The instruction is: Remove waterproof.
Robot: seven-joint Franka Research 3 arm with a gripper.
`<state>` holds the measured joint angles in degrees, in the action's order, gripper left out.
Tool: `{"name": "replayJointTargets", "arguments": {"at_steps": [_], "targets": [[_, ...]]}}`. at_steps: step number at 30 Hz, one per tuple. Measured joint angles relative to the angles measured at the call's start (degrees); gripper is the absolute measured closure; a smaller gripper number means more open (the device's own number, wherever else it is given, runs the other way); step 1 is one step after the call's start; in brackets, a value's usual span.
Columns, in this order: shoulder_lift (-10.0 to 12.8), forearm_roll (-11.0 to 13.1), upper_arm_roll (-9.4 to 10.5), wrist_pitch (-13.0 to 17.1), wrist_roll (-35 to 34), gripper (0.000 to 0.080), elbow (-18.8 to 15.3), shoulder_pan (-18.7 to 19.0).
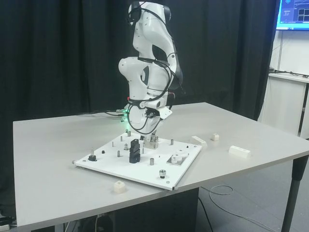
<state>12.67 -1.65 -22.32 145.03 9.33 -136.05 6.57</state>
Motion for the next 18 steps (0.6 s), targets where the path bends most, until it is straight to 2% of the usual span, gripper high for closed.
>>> {"name": "replayJointTargets", "arguments": {"at_steps": [18], "targets": [[0.0, 0.4, 0.0, -0.5, -0.3, 0.0491, 0.3, 0.0]]}}
